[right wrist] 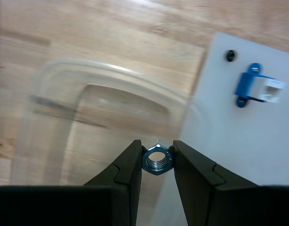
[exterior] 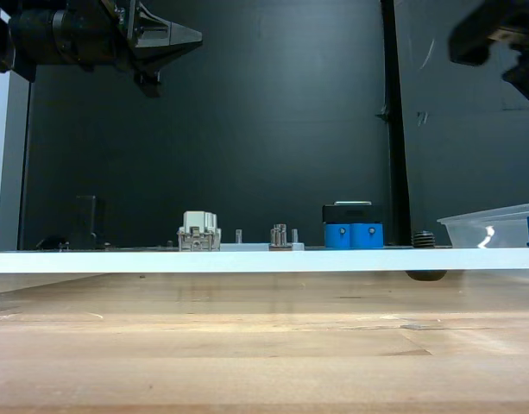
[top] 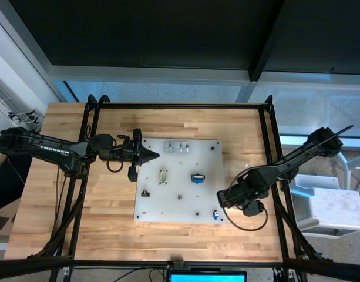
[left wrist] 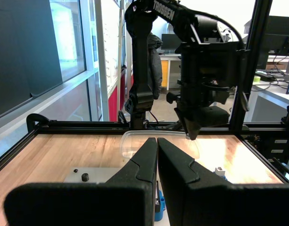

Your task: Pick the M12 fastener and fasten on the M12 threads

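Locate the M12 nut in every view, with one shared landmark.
High: hidden under the right gripper, at the white board's right edge; left gripper hovers over its far left.
Low: not discernible.
Left wrist: not discernible.
Right wrist: M12 nut between the fingers.
Landmark: white board.

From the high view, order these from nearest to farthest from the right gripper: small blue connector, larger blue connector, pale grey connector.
The right gripper holds the nut by the board's right edge; the left gripper hovers over its far left.
1. small blue connector, near right corner.
2. larger blue connector, mid-board.
3. pale grey connector, further left.
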